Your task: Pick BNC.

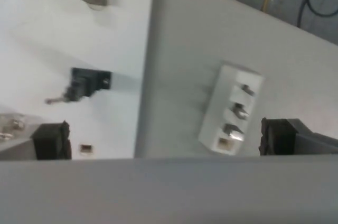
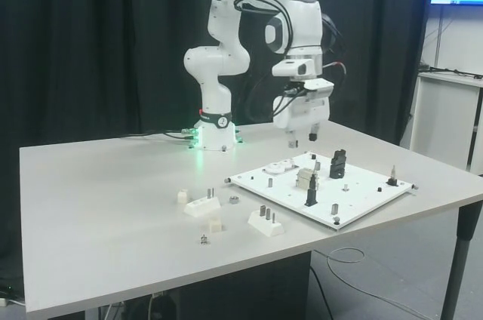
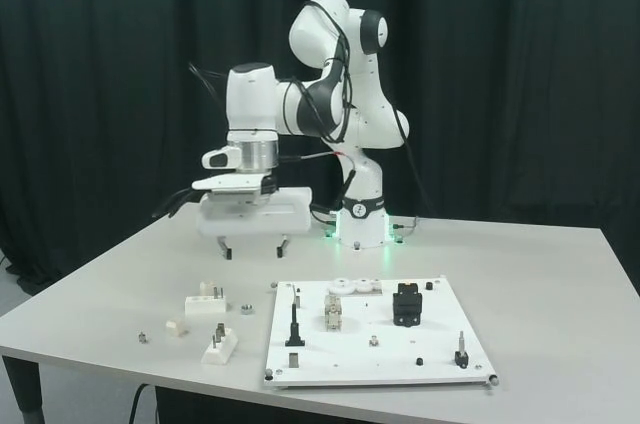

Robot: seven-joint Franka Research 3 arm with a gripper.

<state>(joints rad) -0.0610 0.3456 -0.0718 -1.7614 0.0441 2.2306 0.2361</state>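
Gripper (image 3: 254,247) hangs high above the grey table (image 2: 98,184), fingers spread apart and holding nothing. I judge the BNC to be one of the small metal cylindrical plugs standing in the white rectangular holder (image 1: 230,109), which lies off the white board (image 3: 380,349), well below the fingertips. Holder's long axis runs parallel to the board's near edge.

First room view: camera off a table (image 2: 90,184) corner, set back, slightly above, arm base (image 2: 213,133) at 12 o'clock, white board (image 2: 355,199) at 4 o'clock. Second room view: faces the arm head-on from the table's front edge, board (image 3: 380,359) at 6 o'clock. Wrist view: close, looking down; shares the board's edge (image 1: 142,76) and a small white block (image 1: 224,113) beside it with both.
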